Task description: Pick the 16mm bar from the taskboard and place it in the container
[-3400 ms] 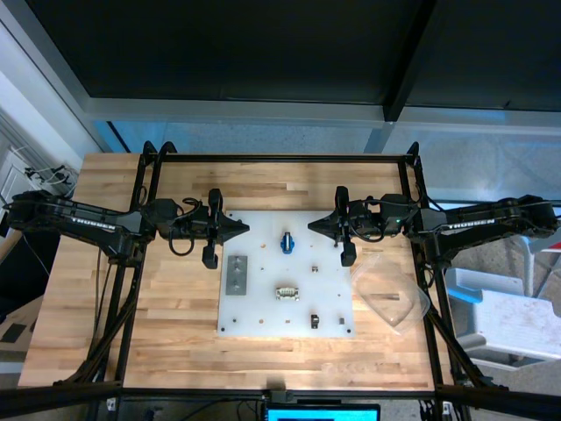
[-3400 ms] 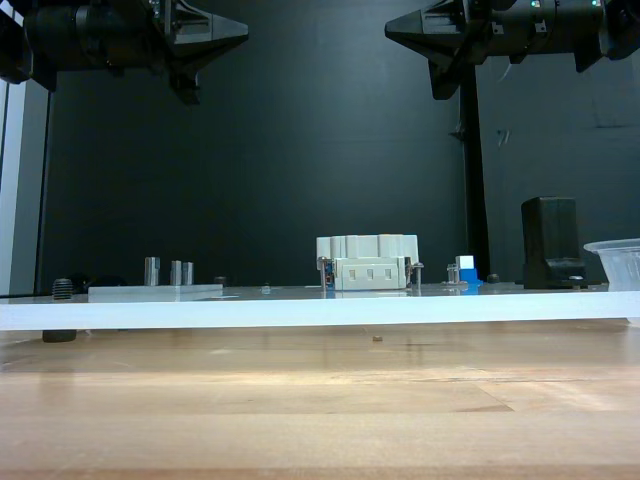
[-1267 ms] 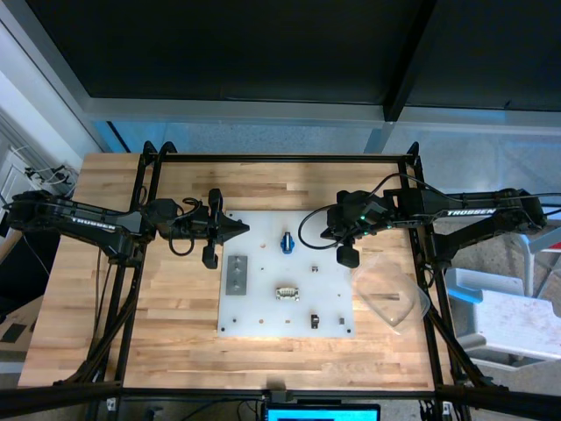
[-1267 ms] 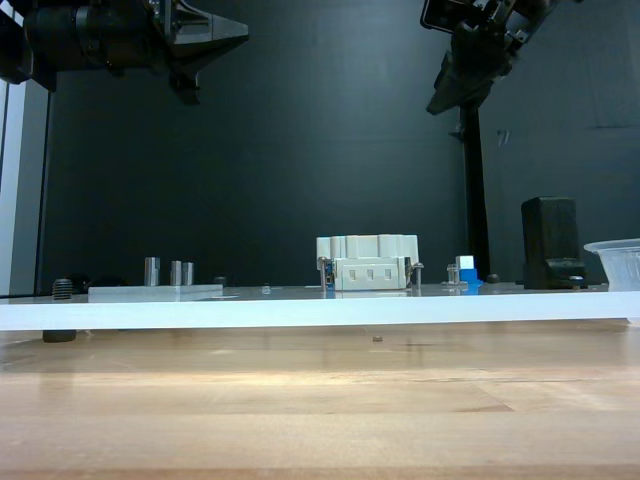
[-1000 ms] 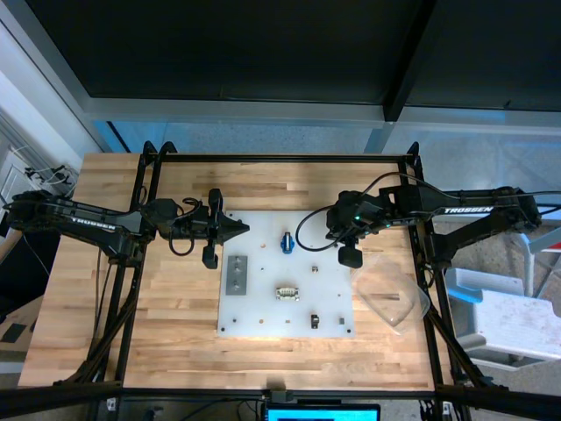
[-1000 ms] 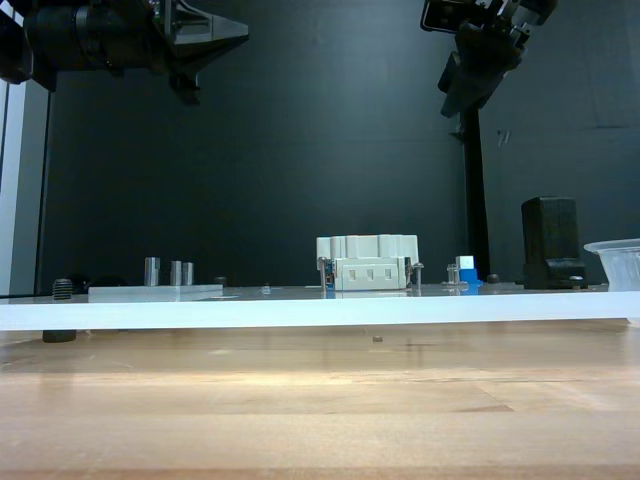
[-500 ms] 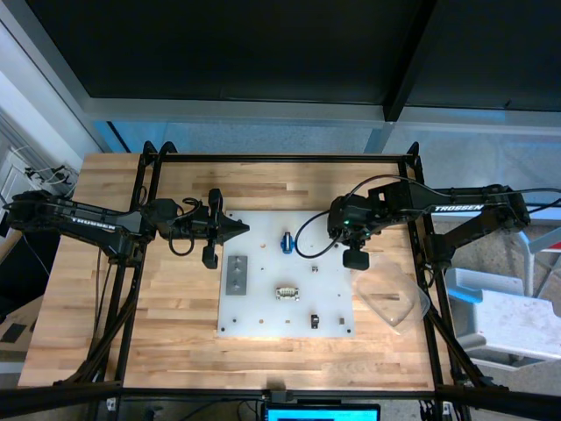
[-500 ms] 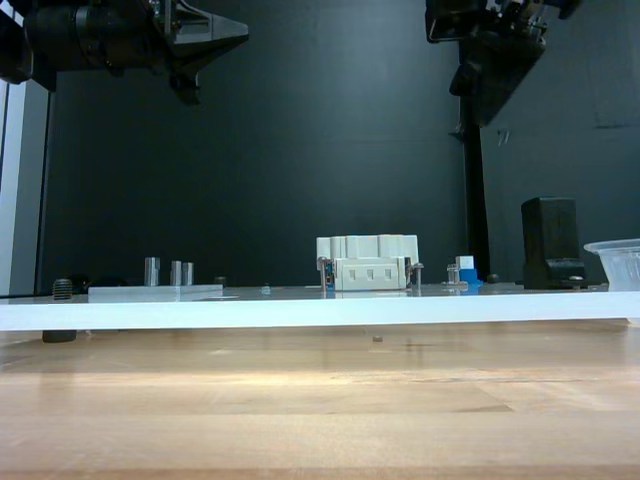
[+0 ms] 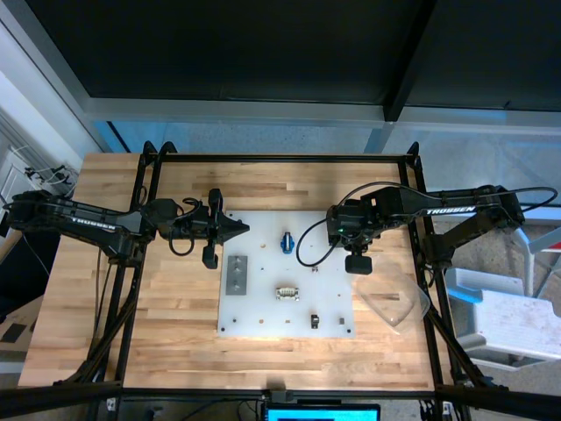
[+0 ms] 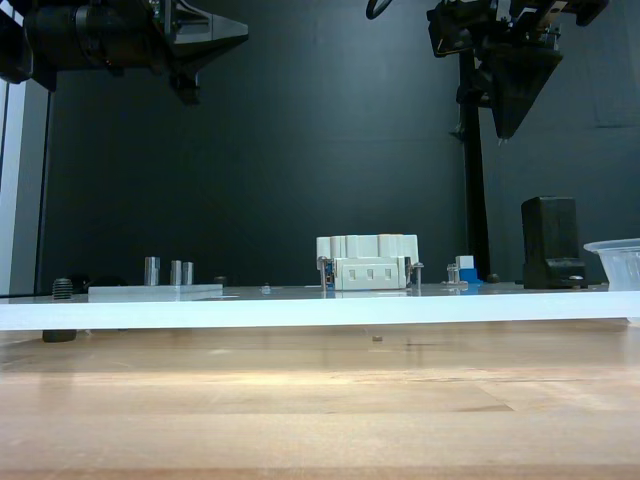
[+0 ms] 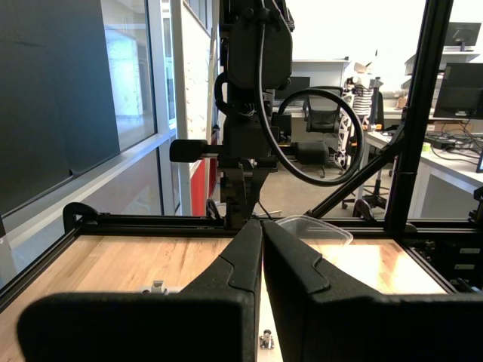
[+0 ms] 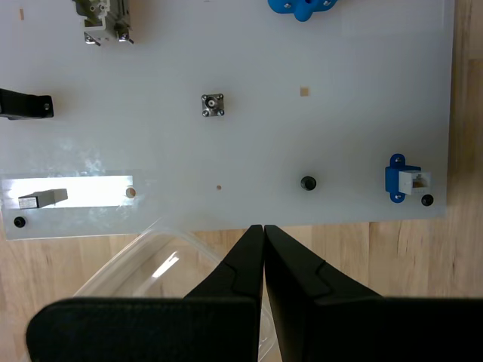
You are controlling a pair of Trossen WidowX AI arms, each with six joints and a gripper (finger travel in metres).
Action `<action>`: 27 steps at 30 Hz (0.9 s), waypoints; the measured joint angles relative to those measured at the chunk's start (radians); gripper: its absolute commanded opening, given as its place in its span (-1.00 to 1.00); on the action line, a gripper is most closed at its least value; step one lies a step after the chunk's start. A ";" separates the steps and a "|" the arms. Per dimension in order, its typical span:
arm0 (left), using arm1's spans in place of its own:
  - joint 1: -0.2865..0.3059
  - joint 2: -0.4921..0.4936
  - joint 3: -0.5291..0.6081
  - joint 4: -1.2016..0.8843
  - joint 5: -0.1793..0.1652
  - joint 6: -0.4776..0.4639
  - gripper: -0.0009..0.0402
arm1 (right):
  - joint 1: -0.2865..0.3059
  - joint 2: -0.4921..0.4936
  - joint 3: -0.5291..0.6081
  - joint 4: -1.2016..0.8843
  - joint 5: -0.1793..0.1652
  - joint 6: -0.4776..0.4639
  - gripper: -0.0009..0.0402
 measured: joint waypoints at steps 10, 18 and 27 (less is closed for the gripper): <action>0.000 0.000 0.000 0.000 0.000 0.000 -0.96 | 0.025 0.000 0.000 0.000 0.000 0.031 -0.96; 0.000 0.000 0.000 0.000 0.000 0.000 -0.96 | 0.103 0.004 0.000 -0.011 0.000 0.088 -0.96; 0.000 0.000 0.000 0.000 0.000 0.000 -0.96 | 0.218 0.018 -0.002 -0.016 0.000 0.209 -0.96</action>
